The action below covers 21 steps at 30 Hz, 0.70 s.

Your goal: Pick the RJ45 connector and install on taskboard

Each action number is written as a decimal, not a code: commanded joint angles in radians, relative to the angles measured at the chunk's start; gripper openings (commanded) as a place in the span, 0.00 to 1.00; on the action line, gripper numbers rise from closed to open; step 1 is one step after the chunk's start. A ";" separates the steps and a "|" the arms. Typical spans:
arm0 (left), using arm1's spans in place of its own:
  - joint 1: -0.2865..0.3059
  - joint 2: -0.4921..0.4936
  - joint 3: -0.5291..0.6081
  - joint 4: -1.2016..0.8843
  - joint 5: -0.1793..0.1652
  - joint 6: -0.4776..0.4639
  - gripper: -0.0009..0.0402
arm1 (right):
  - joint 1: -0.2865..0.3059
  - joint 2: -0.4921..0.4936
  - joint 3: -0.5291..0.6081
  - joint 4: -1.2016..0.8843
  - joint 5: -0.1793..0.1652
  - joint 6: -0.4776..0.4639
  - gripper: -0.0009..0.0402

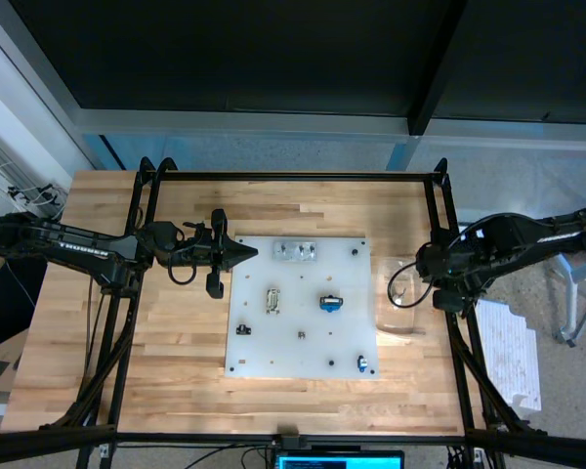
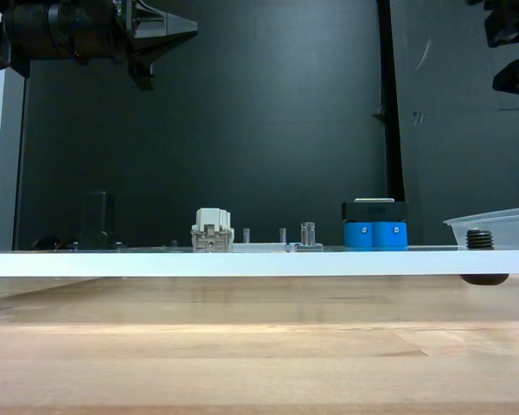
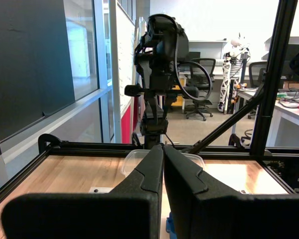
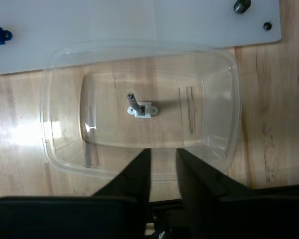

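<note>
The RJ45 connector (image 4: 142,109), a tiny pale grey plug, lies on the floor of a clear plastic tray (image 4: 57,144) just off the right edge of the white taskboard (image 1: 273,342). My right gripper (image 4: 163,162) hovers above the tray's near wall, short of the plug. It is open by a narrow gap and holds nothing. In the high view the right gripper (image 1: 432,283) sits over the tray (image 1: 402,318). My left gripper (image 1: 244,252) hangs high over the board's far left corner, shut and empty, fingertips together (image 3: 163,149).
Fixed to the board are a grey socket housing (image 1: 272,301), a blue and black fitting (image 1: 330,303), a metal block (image 1: 297,251) and a small blue part (image 1: 362,364). Black frame rails (image 1: 293,177) border the wooden table.
</note>
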 commanded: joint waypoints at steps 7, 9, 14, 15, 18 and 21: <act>0.000 0.000 0.000 0.000 0.000 0.000 0.02 | 0.019 0.013 -0.079 0.087 0.021 0.092 0.49; 0.000 0.000 0.000 0.000 0.000 0.000 0.02 | 0.021 0.015 -0.098 0.104 0.021 0.101 0.51; 0.000 0.000 0.000 0.000 0.000 0.000 0.02 | 0.060 0.036 -0.139 0.138 0.021 0.133 0.51; 0.000 0.000 0.000 0.000 0.000 0.000 0.02 | 0.067 0.042 -0.145 0.143 0.023 0.142 0.51; 0.000 0.000 0.000 0.000 0.000 0.000 0.02 | 0.072 0.061 -0.163 0.164 0.024 0.143 0.51; 0.000 0.000 0.000 0.000 0.000 0.000 0.02 | 0.078 0.081 -0.184 0.189 0.026 0.143 0.51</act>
